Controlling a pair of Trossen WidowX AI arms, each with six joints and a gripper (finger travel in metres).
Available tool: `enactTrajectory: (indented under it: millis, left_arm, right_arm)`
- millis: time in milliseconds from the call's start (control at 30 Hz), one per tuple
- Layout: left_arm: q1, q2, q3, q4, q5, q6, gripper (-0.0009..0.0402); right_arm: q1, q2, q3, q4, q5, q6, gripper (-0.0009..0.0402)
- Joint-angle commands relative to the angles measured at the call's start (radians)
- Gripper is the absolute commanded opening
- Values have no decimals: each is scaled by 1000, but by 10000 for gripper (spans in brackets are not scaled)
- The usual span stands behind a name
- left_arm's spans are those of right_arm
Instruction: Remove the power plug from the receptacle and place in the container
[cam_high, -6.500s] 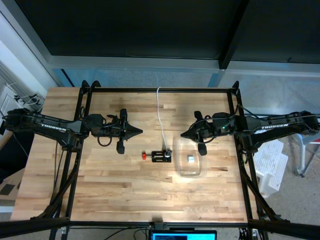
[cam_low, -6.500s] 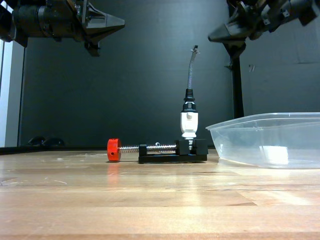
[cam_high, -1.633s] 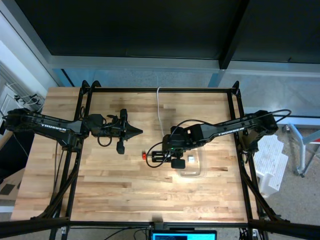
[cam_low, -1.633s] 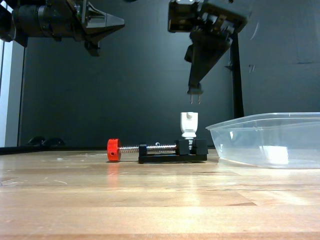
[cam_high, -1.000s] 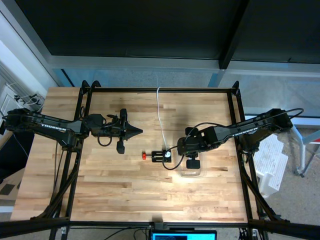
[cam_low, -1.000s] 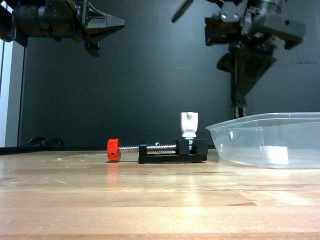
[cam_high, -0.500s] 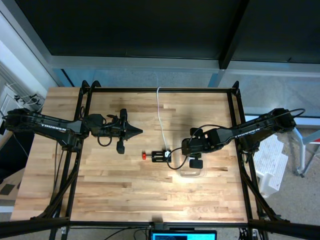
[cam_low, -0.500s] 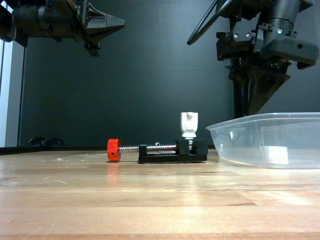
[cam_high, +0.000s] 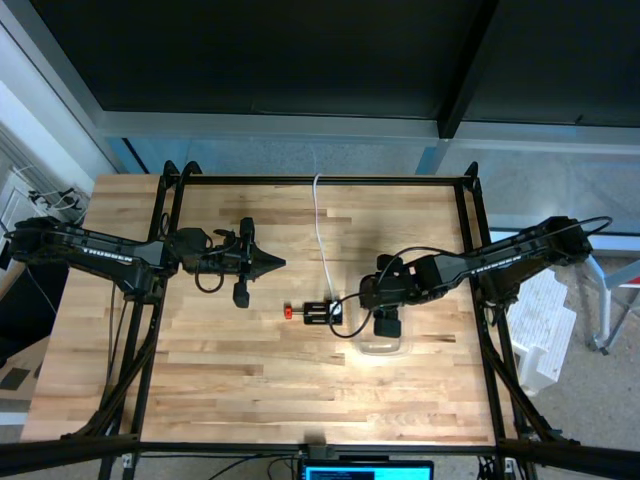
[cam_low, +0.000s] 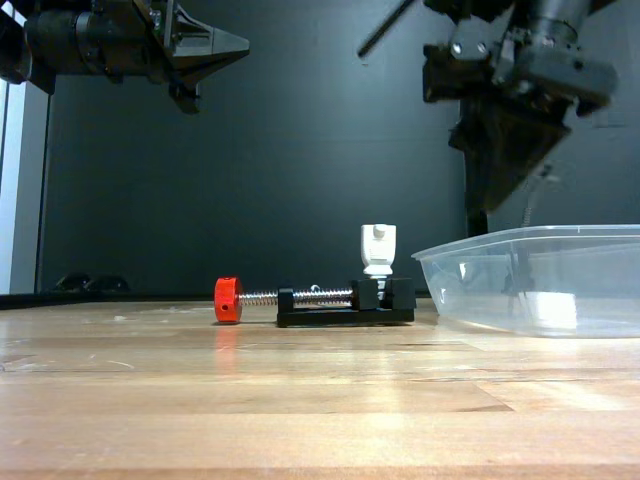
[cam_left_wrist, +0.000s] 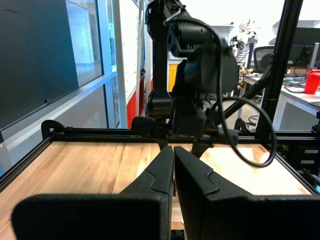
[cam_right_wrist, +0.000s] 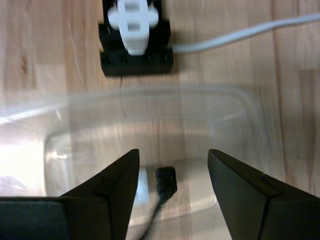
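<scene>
There are two grippers, the left gripper (cam_high: 281, 263) over the left side and the right gripper (cam_right_wrist: 172, 154) over the one container (cam_low: 470, 290), one power plug (cam_right_wrist: 166, 181), one receptacle (cam_low: 378, 248), one vise (cam_low: 345, 301) and one cord (cam_high: 320, 220).

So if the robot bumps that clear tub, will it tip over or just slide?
Probably slide: the container looks thin, light plastic, low and wide on the smooth table. The power plug inside likely adds little weight. The open right gripper hangs over it; the shut left gripper is parked aside.
</scene>
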Motion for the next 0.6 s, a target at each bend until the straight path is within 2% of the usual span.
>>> enactTrajectory:
  millis: [33,200,367,467,600]
  left_arm:
    - [0,0,0,0,0,0,0]
    - [0,0,0,0,0,0,0]
    - [0,0,0,0,0,0,0]
    - [0,0,0,0,0,0,0]
    - [0,0,0,0,0,0,0]
  right_arm:
    - [1,1,40,-47,-1,2,216]
    - [0,1,77,-95,0,3,230]
    - [0,1,68,-91,-1,0,223]
    - [-11,-15,56,-48,-4,-37,207]
    - [-41,-86,18,66,-4,-100,162]
